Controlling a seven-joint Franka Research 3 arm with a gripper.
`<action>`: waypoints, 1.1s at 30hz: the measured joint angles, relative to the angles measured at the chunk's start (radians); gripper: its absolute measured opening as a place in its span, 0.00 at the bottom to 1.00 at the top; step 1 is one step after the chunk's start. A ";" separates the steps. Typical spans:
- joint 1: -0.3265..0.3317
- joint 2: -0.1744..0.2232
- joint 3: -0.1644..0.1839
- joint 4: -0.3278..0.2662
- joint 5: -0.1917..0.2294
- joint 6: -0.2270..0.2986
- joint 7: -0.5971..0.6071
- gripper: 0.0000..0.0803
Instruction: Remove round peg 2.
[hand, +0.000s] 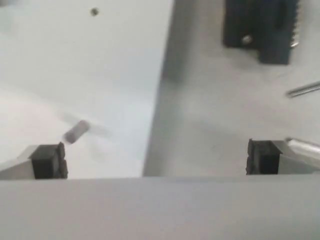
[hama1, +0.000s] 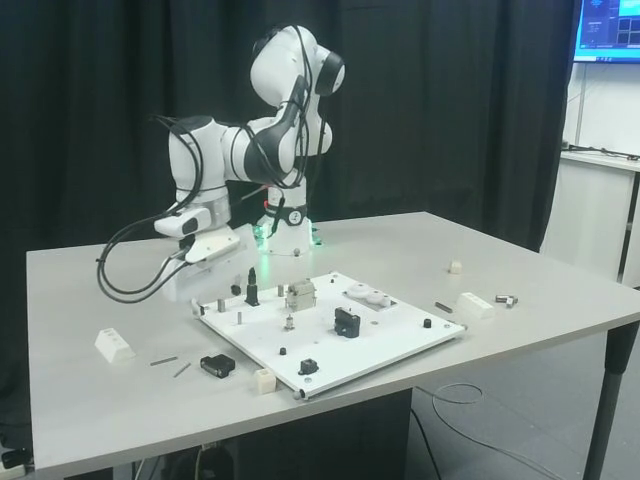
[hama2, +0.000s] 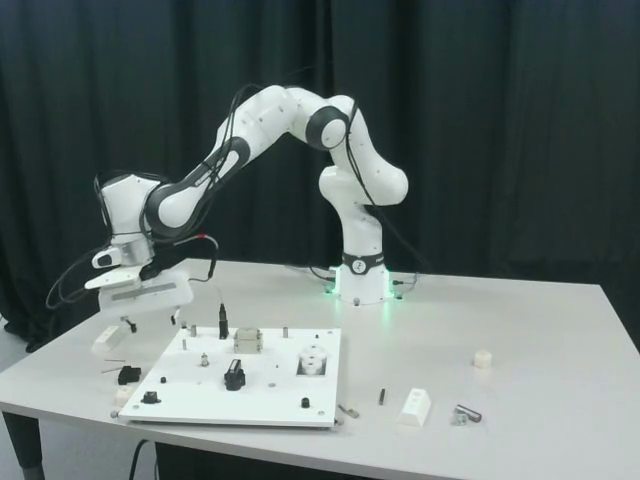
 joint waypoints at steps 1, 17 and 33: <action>0.009 -0.010 -0.006 -0.016 0.000 0.001 0.001 1.00; 0.115 -0.132 -0.041 -0.230 0.000 0.147 0.088 1.00; 0.172 -0.124 -0.039 -0.305 -0.001 0.304 0.148 1.00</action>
